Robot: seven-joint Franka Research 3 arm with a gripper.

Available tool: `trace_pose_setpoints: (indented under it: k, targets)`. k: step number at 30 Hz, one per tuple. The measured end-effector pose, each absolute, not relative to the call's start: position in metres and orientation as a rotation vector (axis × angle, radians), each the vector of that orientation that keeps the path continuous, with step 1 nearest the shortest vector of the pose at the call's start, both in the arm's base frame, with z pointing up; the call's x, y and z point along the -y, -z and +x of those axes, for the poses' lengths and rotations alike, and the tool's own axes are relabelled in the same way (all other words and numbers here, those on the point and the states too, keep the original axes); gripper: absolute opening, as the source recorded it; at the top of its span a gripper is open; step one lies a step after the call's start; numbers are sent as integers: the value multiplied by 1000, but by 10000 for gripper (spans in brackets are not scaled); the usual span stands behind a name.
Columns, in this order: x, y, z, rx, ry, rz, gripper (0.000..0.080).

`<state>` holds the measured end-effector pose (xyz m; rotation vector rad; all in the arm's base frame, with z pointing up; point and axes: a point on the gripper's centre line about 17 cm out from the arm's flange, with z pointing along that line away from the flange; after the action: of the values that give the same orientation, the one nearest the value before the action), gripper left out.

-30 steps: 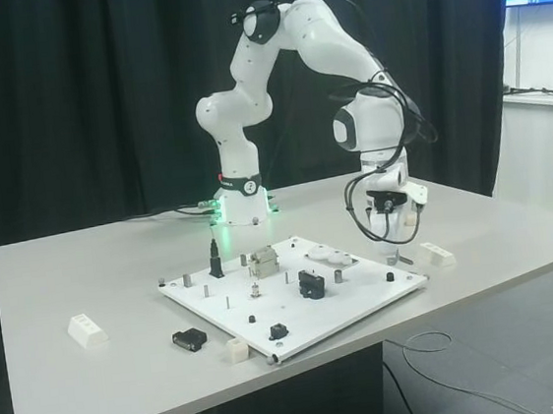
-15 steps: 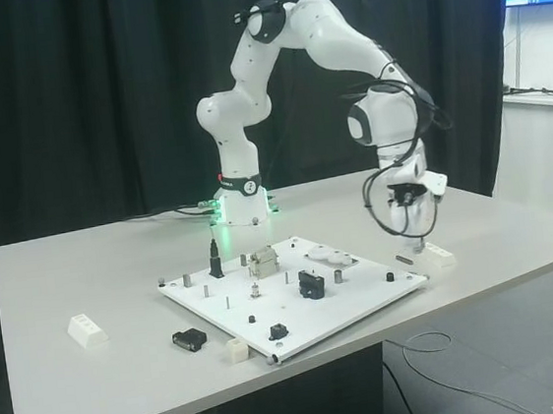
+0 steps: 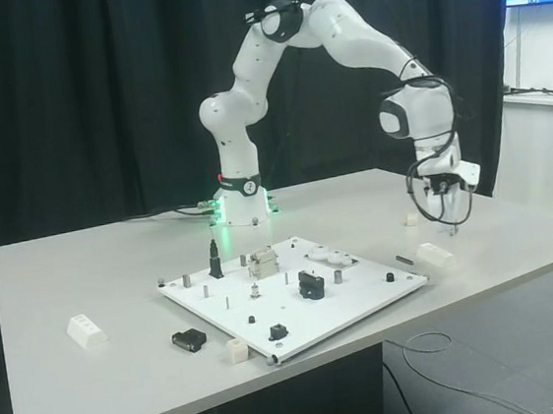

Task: Place bolt 4.

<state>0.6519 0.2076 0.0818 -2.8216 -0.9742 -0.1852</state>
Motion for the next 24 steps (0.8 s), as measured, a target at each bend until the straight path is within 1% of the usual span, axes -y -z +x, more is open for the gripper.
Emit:
trace_pose_setpoints:
  k: [10, 17, 24]
  targets:
    - [-264, -64, 624, 988, 135, -2822, 228]
    - [-287, -49, 608, 979, 110, -2838, 229]
    - [-300, -39, 600, 978, 103, -2862, 229]
